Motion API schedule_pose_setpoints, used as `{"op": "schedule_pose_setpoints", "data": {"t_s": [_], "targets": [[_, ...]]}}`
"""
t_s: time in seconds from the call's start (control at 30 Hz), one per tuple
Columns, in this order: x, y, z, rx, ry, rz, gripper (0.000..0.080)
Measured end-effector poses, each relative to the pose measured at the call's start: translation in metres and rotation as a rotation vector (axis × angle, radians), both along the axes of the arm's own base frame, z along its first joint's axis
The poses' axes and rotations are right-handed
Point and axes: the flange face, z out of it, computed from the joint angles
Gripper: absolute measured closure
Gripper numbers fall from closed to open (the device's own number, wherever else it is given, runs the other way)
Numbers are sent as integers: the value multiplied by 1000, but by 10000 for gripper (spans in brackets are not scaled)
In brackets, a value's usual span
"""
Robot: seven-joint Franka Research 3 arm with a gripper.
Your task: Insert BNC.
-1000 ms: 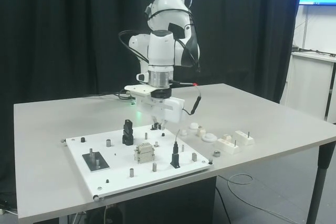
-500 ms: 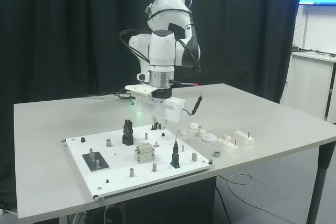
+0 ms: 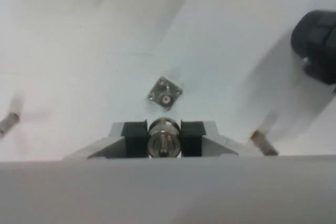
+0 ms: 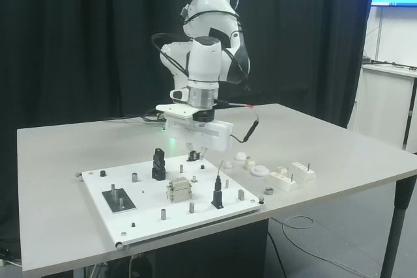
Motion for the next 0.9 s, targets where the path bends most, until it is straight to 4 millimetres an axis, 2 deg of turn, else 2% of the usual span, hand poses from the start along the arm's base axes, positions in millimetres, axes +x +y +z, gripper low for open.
{"op": "schedule_pose_setpoints", "data": {"t_s": [0.3, 0.73, 0.9], "targets": [[2, 5, 3, -23, 81, 245, 673], [7, 11, 6, -32, 109, 407, 673], [8, 12, 6, -22, 128, 593, 673]]}}
